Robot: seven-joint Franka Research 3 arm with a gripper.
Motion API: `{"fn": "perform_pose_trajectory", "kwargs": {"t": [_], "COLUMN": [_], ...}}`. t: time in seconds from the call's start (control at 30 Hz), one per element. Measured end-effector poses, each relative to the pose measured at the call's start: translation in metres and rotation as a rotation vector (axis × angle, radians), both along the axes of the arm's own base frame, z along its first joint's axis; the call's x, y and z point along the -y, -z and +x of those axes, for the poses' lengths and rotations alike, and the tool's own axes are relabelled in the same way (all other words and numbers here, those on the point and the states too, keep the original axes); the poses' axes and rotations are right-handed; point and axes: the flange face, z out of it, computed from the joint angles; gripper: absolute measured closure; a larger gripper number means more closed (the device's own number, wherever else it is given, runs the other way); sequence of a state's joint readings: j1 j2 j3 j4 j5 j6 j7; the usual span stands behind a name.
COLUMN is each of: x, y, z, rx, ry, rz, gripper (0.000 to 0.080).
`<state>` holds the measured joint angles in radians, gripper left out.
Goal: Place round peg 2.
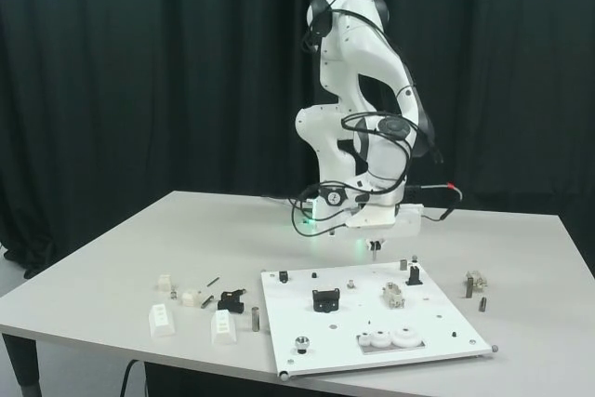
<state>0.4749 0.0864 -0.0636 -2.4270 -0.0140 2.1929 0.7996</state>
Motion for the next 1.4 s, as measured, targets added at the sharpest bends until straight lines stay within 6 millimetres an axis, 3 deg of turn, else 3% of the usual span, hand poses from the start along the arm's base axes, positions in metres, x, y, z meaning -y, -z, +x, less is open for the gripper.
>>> {"fn": "perform_pose_trajectory", "kwargs": {"t": [0.33, 1.03, 1.4], "x": [0.001, 0.008, 0.025], "y": [-0.015, -0.022, -0.03], "z": [0.001, 0.008, 0.023], "rx": [0.012, 0.032, 0.07], "ry": [0.0, 0.002, -0.017], "rz": [0.004, -0.001, -0.035], "gripper": [0.0734, 0.0734, 0.0734]}}
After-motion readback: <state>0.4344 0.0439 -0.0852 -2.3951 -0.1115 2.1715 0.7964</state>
